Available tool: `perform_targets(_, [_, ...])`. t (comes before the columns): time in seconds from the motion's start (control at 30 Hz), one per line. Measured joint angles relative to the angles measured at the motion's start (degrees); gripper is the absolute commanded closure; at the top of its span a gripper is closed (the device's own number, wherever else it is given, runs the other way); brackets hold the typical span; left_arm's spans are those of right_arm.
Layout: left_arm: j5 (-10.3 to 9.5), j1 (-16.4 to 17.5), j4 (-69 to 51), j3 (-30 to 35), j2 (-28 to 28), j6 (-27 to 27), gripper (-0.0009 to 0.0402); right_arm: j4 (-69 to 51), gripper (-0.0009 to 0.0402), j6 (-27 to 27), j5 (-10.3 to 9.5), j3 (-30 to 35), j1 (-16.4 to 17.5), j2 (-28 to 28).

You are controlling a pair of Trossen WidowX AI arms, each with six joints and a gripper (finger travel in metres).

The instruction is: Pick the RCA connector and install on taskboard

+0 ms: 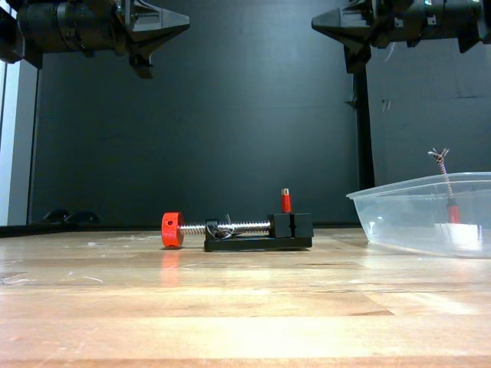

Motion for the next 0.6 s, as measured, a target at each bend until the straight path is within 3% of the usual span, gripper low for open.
perform_targets(0.2, [0.02,0.0,0.0,0.0,0.0,0.0,0.0393,-8.35,0.0393,6.49,-1.01,0.0,0.31,-1.38])
perform_targets(0.4, [0.02,0.0,0.0,0.0,0.0,0.0,0.0393,-21.05,0.0393,7.13,-0.9,0.72,2.03,-5.16])
perform_targets(0.6, [0.02,0.0,0.0,0.02,0.0,0.0,0.0393,-37.94,0.0394,7.1,0.22,6.93,3.56,-5.53])
